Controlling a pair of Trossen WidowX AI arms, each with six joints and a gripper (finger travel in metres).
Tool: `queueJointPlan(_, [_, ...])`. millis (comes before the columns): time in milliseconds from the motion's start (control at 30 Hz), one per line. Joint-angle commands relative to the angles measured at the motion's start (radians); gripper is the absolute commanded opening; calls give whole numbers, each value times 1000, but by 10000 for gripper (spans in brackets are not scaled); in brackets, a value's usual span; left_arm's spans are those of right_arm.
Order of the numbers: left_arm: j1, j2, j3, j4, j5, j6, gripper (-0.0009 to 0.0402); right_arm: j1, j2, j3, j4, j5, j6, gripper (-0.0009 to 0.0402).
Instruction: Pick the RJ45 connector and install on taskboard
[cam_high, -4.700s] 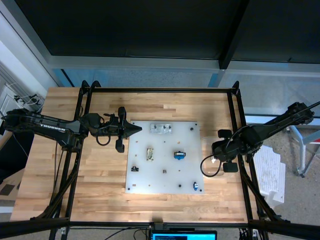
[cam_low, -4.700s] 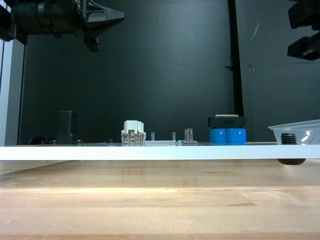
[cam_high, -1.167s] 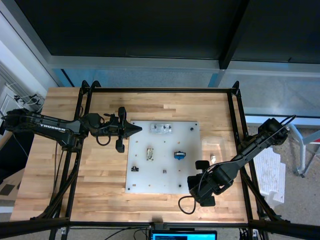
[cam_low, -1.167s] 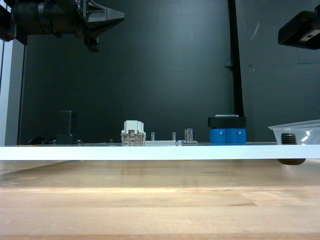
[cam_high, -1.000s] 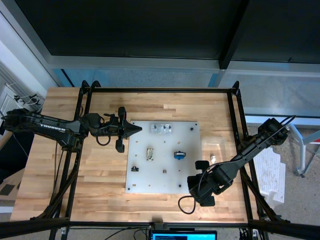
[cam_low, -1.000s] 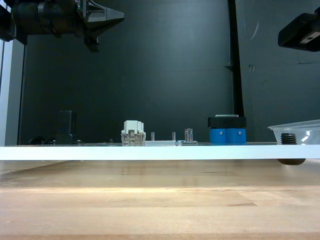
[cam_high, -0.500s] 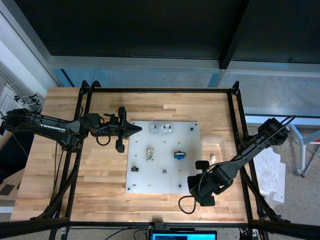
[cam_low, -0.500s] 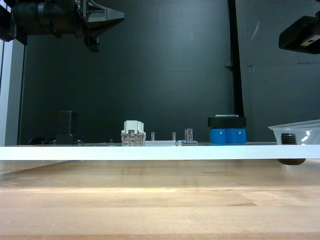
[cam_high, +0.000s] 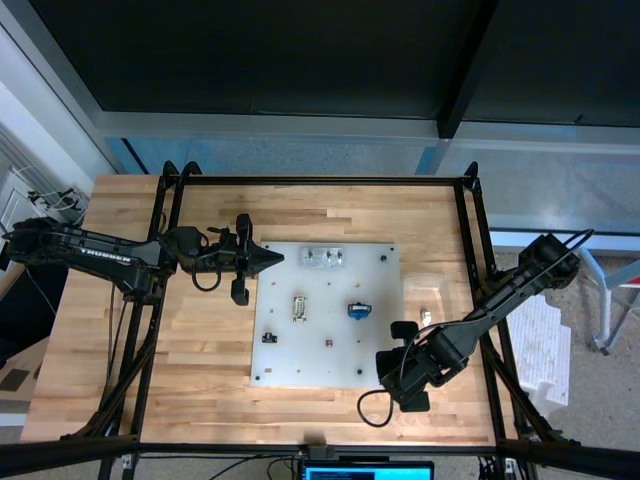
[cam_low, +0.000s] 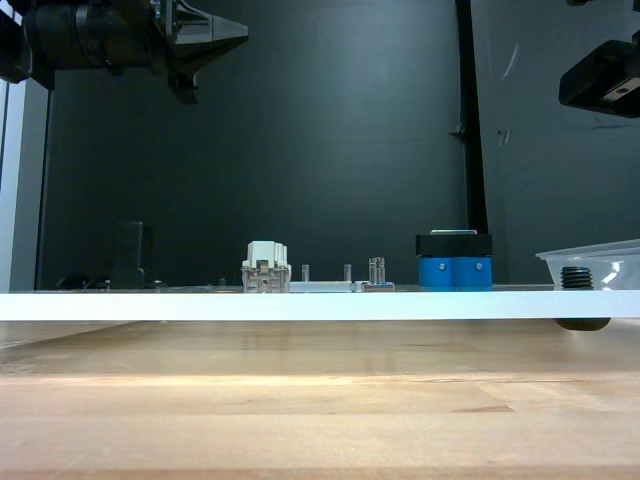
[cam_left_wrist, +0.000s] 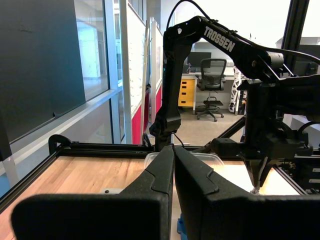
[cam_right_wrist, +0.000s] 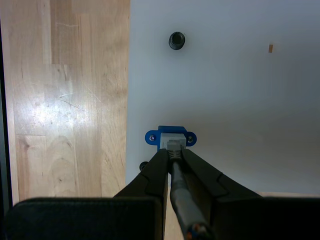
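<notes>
**Right arm at the socket: RJ45 insertion in hand**

The RJ45 connector (cam_right_wrist: 173, 144), a tiny whitish translucent plastic plug on a short grey cable stub (cam_right_wrist: 182, 202), is held in the right gripper (cam_right_wrist: 173, 153); the jaws are clamped on the cable just behind the plug. The plug's tip sits at the mouth of a small blue-flanged socket fitting (cam_right_wrist: 152, 137) near the edge of the taskboard (cam_right_wrist: 240, 100), the large flat white square board; whether the tip has entered the socket or only touches it, I cannot tell.

Step in hand, as I judge it: the pick is done and the install is at the insertion stage. The next move calls for a straight push along the plug's own axis, kept in line with the socket opening; any sideways drift would likely jam the plug against the socket rim; release should come only once the plug is fully home.

From the high view, this gripper hangs over the board's near right corner; the clear rectangular plastic tray (cam_high: 447, 285) lies just beside the board's right edge. The left gripper (cam_left_wrist: 173, 148) is parked high over the board's far left edge; its jaws are pressed together on nothing. All of this stands on a light wooden table (cam_right_wrist: 65, 100).

Writing: white lettering "TROSSEN" (cam_left_wrist: 218, 39) on the right arm's black link; no other label is legible.
</notes>
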Motion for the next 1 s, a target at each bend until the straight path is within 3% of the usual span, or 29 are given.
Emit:
queueJointPlan(33, [0,0,0,0,0,0,0,0,4,3,-5,-5,1,0])
queueJointPlan(300, [0,0,0,0,0,0,0,0,-1,10,-13,-5,0,5])
queueJointPlan(633, [0,0,0,0,0,0,0,0,-15,10,-12,-5,14,70])
queueJointPlan(1000, [0,0,0,0,0,0,0,0,-45,45,-64,4,16,115])
